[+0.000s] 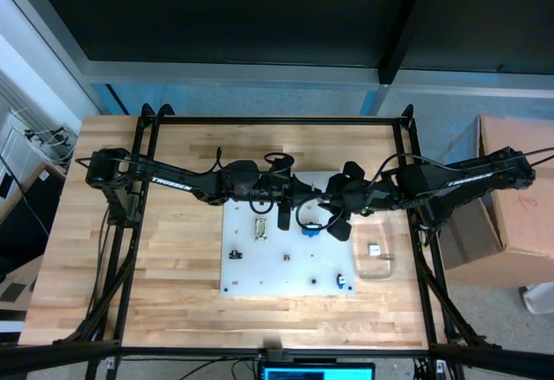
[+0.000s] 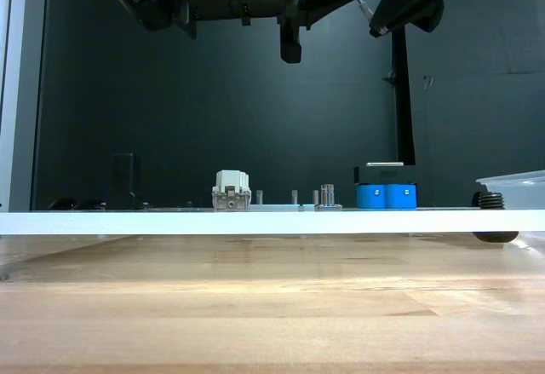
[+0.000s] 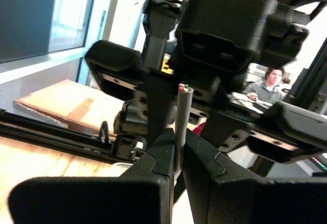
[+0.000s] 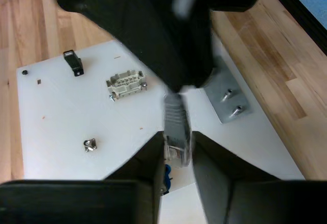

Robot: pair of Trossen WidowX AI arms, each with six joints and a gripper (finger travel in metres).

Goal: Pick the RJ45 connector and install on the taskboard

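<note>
looks like mid-air regrasp, high above white board [image 1: 260, 267]. left hand [image 3: 176, 142] closed on grey cable [image 3: 183, 112] stub; right hand [image 4: 177, 141] closed on connector [image 4: 175, 113]. next probably: left releases, right lowers connector square into board socket.

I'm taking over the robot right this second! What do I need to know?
The left gripper is shut on the grey cable of the grey-booted, clear-tipped RJ45 connector.
The right gripper is shut on the connector's plug end.
Both are in the air above the middle of the white task board.
Done: connector picked up, clear of any seat.
Left: install it on the board.
</note>
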